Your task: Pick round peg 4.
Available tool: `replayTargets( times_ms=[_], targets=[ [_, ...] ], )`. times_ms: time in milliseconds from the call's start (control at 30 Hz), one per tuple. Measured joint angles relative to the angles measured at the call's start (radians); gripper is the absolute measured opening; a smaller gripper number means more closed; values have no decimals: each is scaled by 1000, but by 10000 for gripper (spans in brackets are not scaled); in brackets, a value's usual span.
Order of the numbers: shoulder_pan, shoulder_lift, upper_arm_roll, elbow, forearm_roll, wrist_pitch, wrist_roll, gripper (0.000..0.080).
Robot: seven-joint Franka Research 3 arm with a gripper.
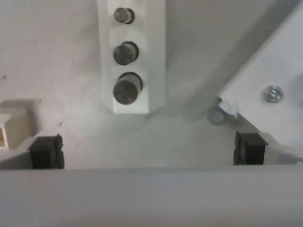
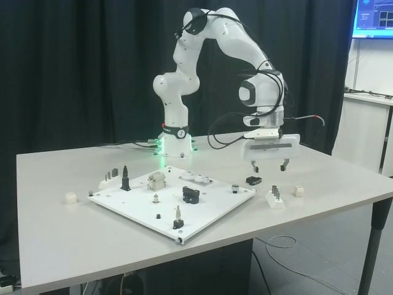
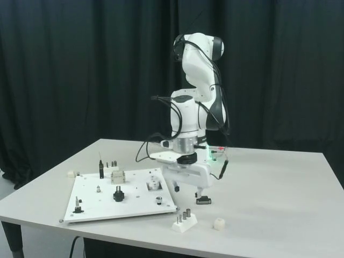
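Note:
A small white peg holder [image 1: 150, 56] [image 2: 274, 198] [image 3: 184, 221] stands on the grey table off the white board's corner. Three dark round pegs stand upright in it in a row: a thin one [image 1: 124, 15], a middle one [image 1: 125, 52] and the thickest [image 1: 127, 90]. No marking shows which is peg 4. My gripper [image 1: 148, 149] [image 2: 269, 166] [image 3: 187, 189] hangs open well above the table, over and slightly to one side of the holder. Its black fingertips [image 1: 46, 151] are wide apart with nothing between them.
The white assembly board [image 2: 209, 212] [image 3: 97, 212] carries several small fixtures; its corner with a bolt [image 1: 272, 93] lies close to the holder. A small white cube [image 2: 299, 191] [image 3: 219, 223] and a small black part [image 2: 253, 180] [image 3: 203, 200] lie nearby. A white cap [image 2: 71, 198] sits far left.

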State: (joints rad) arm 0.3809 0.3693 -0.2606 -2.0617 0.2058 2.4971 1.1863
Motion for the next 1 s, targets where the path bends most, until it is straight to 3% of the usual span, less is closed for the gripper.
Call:
replayTargets(
  times_ms=[400,1000],
  targets=[
    [13,85,7,34,-2,59,-24,800],
    [28,163,7,96,-3,69,-29,800]
  ],
)
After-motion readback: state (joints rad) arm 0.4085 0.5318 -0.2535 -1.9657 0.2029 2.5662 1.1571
